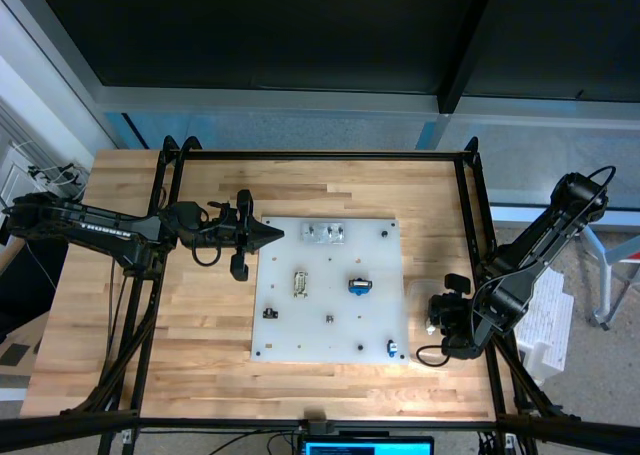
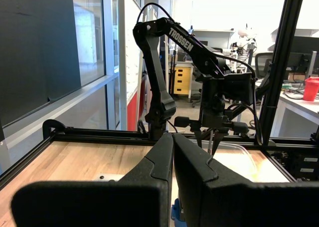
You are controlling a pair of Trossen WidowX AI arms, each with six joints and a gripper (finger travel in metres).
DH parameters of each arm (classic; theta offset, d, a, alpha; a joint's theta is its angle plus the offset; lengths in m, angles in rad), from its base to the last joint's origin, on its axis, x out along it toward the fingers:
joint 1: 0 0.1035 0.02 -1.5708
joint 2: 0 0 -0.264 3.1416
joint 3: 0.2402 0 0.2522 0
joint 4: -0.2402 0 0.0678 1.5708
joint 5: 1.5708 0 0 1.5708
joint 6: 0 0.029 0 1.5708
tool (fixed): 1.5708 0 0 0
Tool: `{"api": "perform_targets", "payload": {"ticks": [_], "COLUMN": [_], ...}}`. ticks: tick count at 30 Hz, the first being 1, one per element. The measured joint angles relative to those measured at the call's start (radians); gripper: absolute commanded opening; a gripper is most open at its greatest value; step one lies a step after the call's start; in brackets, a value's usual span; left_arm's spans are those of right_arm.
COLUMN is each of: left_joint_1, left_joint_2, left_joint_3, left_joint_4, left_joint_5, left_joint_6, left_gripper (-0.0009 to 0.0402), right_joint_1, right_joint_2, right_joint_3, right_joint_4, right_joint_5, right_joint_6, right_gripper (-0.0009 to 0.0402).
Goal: Pick the RJ45 connector and install on taskboard
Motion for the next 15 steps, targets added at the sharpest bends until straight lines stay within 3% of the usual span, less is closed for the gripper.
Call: {"api": "perform_targets", "payload": {"ticks": [11,15], "left_joint_1": [0.0,0.0], "left_joint_2": [0.0,0.0], "left_joint_3": [0.0,0.0], "left_joint_4": [0.0,0.0], "left_joint_5": [0.0,0.0], "left_joint_6": [0.0,0.0], "left_gripper": [0.0,0.0], "right_joint_1": [0.0,0.0], "right_joint_2": [0.0,0.0], "right_joint_3": [0.0,0.0], "right_joint_4": [0.001,0.001], "right_joint_5": [-0.005,-0.023], "right_joint_6": [0.0,0.0], "right_gripper": [0.0042,0.0008]}}
